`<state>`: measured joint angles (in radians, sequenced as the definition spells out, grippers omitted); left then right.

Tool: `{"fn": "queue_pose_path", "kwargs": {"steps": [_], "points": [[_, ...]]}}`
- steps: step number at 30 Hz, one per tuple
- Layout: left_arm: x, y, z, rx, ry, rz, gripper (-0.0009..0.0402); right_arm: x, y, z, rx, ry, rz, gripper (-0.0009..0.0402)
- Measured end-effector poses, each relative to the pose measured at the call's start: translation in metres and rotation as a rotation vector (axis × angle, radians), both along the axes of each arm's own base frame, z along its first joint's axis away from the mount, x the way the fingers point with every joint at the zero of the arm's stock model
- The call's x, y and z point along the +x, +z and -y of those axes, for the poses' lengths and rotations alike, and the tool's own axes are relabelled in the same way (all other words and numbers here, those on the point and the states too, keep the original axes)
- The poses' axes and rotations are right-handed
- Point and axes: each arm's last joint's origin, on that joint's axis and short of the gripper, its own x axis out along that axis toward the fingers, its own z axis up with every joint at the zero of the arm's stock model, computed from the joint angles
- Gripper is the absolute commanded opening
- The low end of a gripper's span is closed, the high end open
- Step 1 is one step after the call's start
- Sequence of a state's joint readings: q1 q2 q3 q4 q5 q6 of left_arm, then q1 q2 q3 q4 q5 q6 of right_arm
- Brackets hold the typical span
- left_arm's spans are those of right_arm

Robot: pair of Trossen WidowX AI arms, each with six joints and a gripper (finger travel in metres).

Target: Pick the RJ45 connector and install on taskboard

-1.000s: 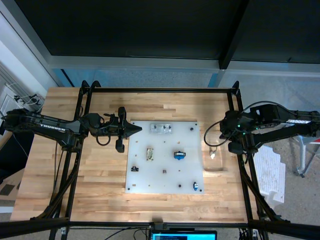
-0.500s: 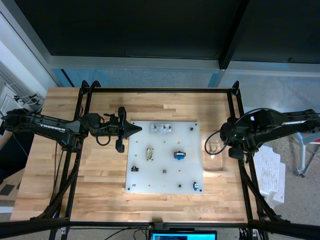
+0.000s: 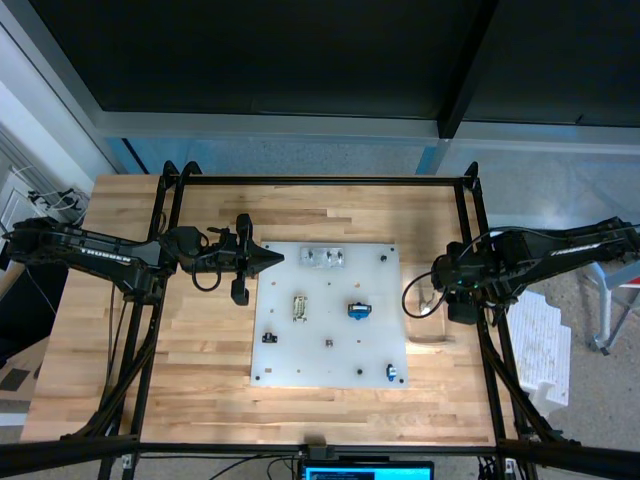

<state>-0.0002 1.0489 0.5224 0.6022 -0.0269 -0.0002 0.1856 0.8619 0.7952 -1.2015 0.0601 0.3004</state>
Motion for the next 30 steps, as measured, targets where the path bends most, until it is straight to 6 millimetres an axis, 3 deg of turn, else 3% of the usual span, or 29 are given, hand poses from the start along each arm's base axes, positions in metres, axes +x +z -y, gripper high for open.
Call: {"fn": "queue_pose_path", "kwargs": {"steps": [15,30], "points": [[0.000,0.000,0.000,0.000,0.000,0.000,0.0000,0.010,-0.034,-0.010,0.000,0.059,0.008,0.0165],[0.000,0.000,0.000,0.000,0.000,0.000,0.0000,0.021,-0.047,-0.013,-0.046,0.076,-0.063,0.0165]]}}
